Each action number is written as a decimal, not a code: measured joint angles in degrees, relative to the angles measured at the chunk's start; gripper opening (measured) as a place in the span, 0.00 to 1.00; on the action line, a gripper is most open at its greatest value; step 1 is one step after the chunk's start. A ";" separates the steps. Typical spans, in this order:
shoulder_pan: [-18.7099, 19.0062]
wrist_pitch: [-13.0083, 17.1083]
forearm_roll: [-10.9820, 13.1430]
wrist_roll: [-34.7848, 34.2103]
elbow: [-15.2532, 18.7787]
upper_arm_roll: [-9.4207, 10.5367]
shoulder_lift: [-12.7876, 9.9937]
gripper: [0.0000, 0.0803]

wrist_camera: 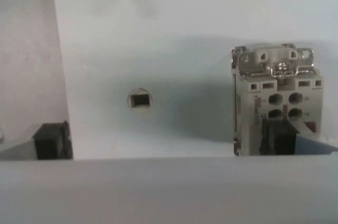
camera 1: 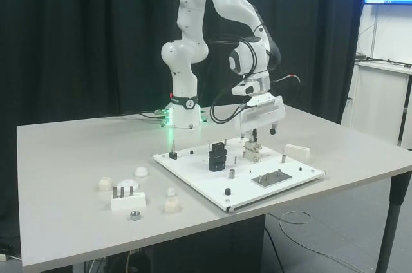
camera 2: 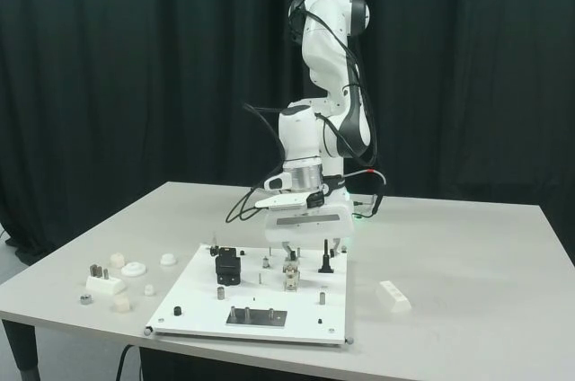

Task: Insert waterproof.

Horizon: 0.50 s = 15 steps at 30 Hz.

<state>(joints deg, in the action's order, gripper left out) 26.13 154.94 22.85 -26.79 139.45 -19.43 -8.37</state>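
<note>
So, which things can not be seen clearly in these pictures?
- Pincer: in both room views too small to tell open or shut; in the wrist view a grey band along one edge hides the fingertips.
- Connector: in the wrist view its near part is cut off by that band and a black piece covers its front.
- Small white parts on the table: too small in the room views to identify.

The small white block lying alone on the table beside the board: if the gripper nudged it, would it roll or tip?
The white block looks boxy and lies flat on the grey table, so it would probably slide, not roll. It sits low, so tipping seems unlikely. It looks like light plastic, so it may skid easily.
</note>
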 joint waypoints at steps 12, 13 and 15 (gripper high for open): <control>0.00 0.30 0.00 0.00 0.03 0.01 -0.06 1.00; 0.00 0.34 0.00 0.00 0.04 0.02 -0.07 1.00; 0.00 0.44 0.00 0.00 0.05 0.02 -0.09 1.00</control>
<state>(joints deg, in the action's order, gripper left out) 26.13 155.38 22.85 -26.79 139.50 -19.41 -8.45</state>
